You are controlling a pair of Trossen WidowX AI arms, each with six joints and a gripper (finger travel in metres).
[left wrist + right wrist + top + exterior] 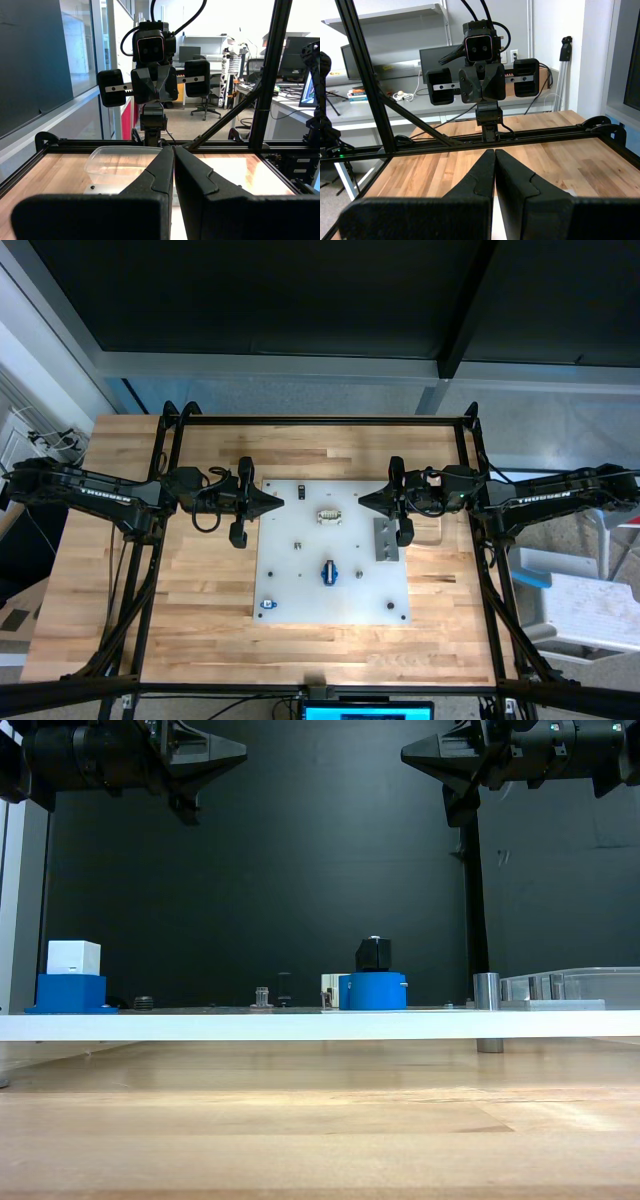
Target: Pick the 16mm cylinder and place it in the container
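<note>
- The 16mm cylinder (358, 575) stands up on the white board (300, 585), near the blue part (328, 573), free to grab from above.
- The container (431, 530) sits on the worktop (200, 585) on the right tool's (365, 502) side (likely a short trip).
- The left tool (275, 502) and right tool hang high, both 2 clenched, holding nothing.

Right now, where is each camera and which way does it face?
High: above the near edge, looking down; left gripper and right gripper hover over the board.
Low: table height, looking level; both grippers overhead.
Left wrist: along its shut gripper toward the right arm, container ahead.
Right wrist: mirrored, facing the left arm.
Shared: wrist views face each other.
</note>
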